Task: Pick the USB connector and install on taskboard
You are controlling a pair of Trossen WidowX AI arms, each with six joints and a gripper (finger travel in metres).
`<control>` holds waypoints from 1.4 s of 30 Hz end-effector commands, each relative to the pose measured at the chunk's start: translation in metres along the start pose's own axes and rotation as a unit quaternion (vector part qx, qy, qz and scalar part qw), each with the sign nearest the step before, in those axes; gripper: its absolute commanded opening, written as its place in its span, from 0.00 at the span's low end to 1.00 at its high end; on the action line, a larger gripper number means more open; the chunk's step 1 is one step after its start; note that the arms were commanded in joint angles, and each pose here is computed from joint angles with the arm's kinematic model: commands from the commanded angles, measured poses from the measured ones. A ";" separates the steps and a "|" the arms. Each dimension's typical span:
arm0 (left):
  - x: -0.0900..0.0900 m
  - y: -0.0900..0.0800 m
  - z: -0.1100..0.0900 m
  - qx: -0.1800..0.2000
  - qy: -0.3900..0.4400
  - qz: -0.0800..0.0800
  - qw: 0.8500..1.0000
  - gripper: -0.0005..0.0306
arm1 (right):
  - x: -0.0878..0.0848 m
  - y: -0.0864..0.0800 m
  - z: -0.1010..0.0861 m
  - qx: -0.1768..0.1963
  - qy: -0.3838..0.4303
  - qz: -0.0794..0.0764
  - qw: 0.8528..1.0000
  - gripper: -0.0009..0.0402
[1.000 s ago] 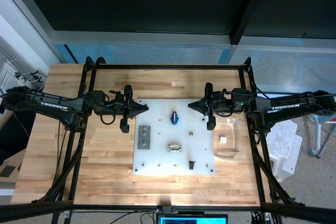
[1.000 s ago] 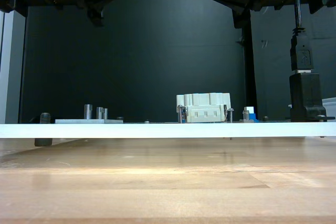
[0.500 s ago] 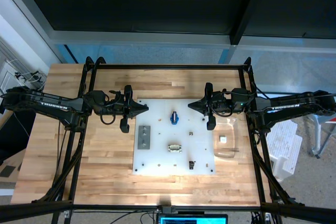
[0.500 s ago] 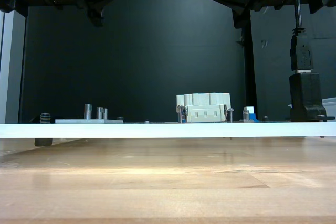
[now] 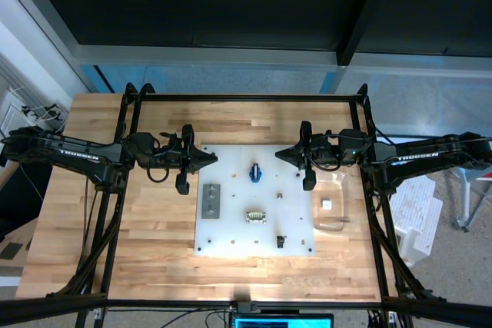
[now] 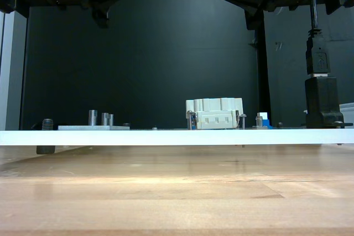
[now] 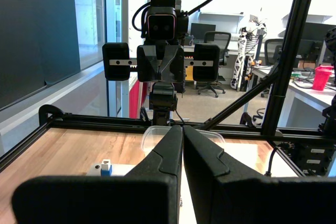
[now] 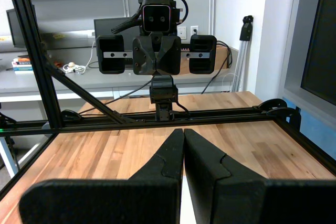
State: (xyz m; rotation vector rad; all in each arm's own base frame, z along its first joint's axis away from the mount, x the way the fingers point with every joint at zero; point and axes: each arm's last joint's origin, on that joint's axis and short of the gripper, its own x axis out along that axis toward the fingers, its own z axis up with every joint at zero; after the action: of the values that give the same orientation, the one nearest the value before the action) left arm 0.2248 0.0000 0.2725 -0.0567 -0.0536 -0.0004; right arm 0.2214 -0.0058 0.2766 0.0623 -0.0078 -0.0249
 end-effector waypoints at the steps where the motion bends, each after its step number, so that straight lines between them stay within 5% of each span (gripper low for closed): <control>1: 0.000 0.000 0.000 0.000 0.000 0.000 1.000 0.02 | 0.000 0.000 0.000 0.000 0.000 0.000 1.000 0.02; 42: 0.000 0.000 0.000 0.000 0.000 0.000 1.000 0.02 | 0.000 0.000 0.000 0.000 0.000 0.000 1.000 0.02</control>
State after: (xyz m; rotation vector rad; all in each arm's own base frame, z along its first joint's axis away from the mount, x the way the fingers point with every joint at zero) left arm 0.2248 0.0000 0.2725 -0.0567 -0.0536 -0.0008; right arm 0.2213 -0.0058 0.2765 0.0623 -0.0075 -0.0250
